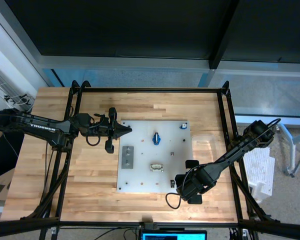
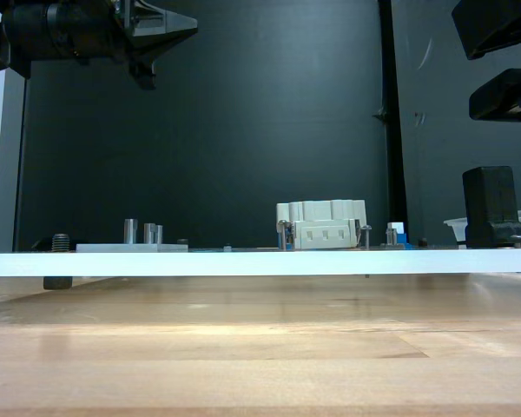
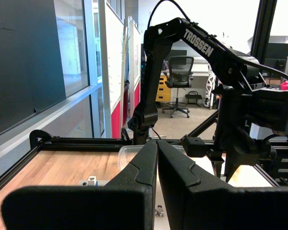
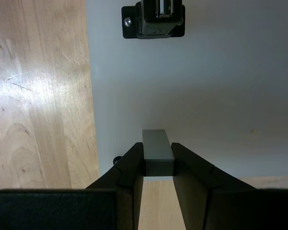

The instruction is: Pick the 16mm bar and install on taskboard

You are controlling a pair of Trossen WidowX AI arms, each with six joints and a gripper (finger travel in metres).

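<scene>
From above, we are seeing two black arms. The left arm is reaching out level, holding the left gripper (image 1: 126,129) over the edge of the flat white board (image 1: 140,184). The right arm is bending down, pointing the right gripper (image 1: 182,186) at the board's corner. One grey block (image 1: 127,156), one blue knob (image 1: 156,138) and one connector (image 1: 156,167) are sitting between the grippers.

At table height, three pegs (image 2: 148,232) are standing below the left gripper.

On the left wrist, the fingers are pressing together on nothing.

On the right wrist, the fingers are clamping one dull-grey bar (image 4: 158,155) over the board. One black part (image 4: 153,21) is lying beyond the tips, and the wooden table (image 4: 38,96) is showing beside them.
</scene>
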